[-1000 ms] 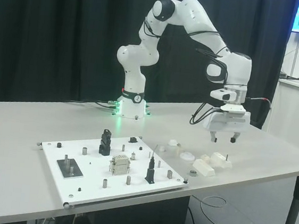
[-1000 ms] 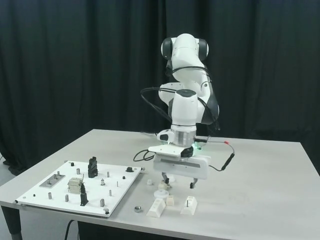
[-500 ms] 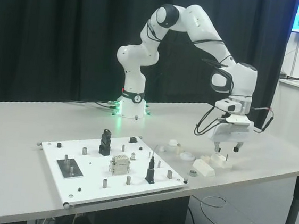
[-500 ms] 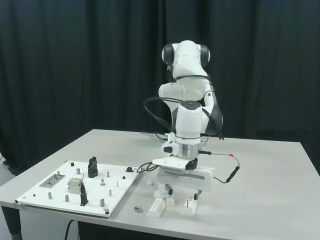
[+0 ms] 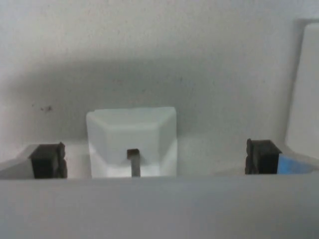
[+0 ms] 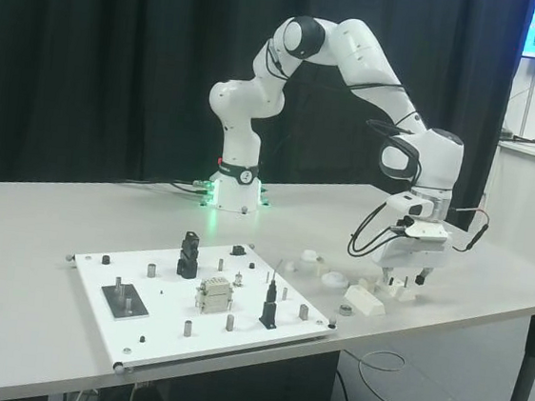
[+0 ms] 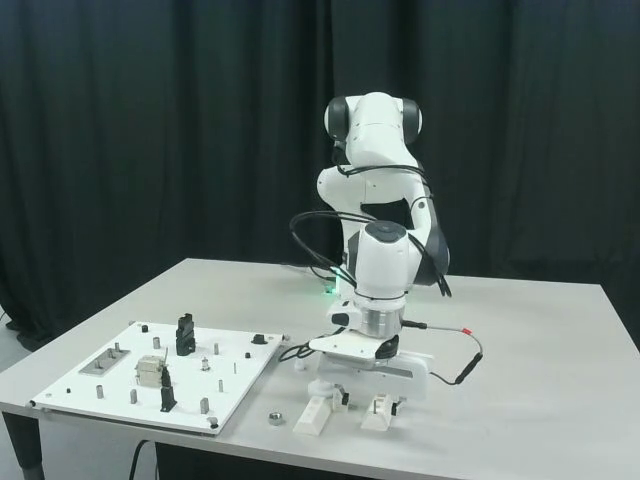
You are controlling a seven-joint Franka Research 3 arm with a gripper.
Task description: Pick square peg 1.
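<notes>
This was a robotics lab: a white arm (image 6: 358, 66) bolted on a grey table (image 6: 75, 209), black curtains (image 7: 150, 130) behind, a white assembly board (image 6: 200, 299) carrying test fixtures.

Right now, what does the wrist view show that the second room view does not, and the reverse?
Only the wrist view shows the thin peg standing in the white block's sloped face, midway between the two black fingertips, jaws wide apart. Only the second room view shows the white assembly board carrying small parts, the black curtain and the whole white arm. Both show the white block on the grey table.
</notes>
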